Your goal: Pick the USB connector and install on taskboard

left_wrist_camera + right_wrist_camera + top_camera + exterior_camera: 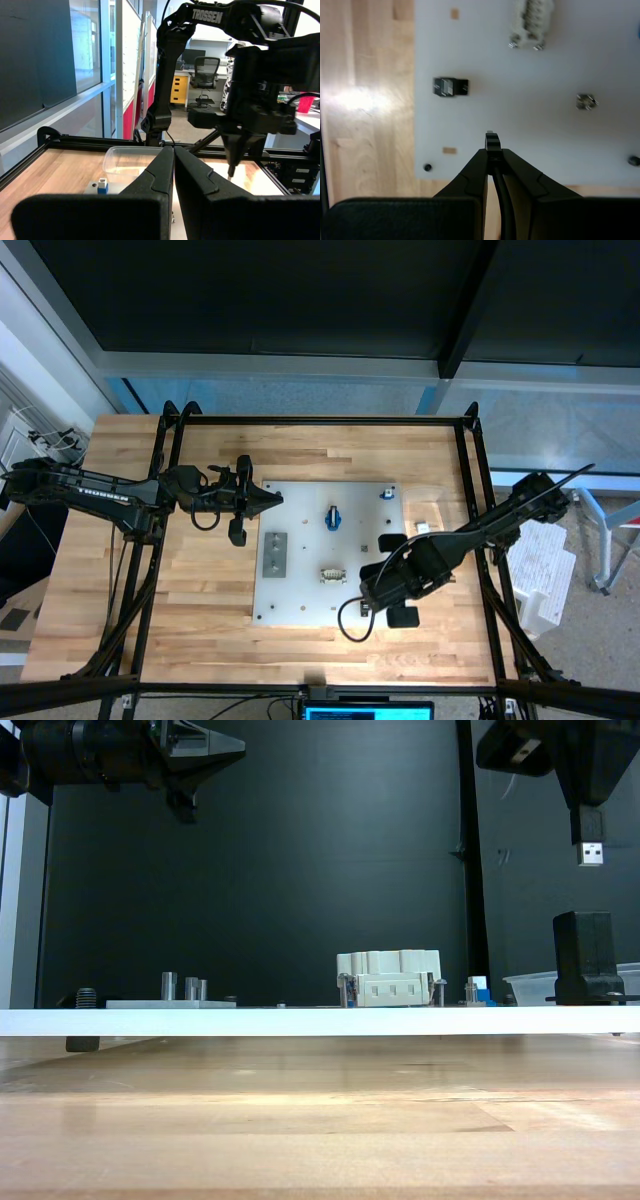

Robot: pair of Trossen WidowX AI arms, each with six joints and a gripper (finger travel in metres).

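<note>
My right gripper [492, 152] is shut on the USB connector [590, 838], a black plug with a metal tip pointing straight down. It hangs well above the small black socket [587, 960] near the front right of the white taskboard [300, 590]. In the right wrist view the socket [450, 86] lies beyond and to one side of the plug tip [491, 140]. The plug's black cable [350, 625] loops off the board's front edge. My left gripper [270, 498] is shut and empty, hovering high over the board's far left edge.
On the board stand a beige connector [333, 575], a grey block [274, 553] with pegs and a blue part [333, 517]. A clear plastic tray [132, 157] lies just right of the board. A black frame [320, 421] rims the wooden table.
</note>
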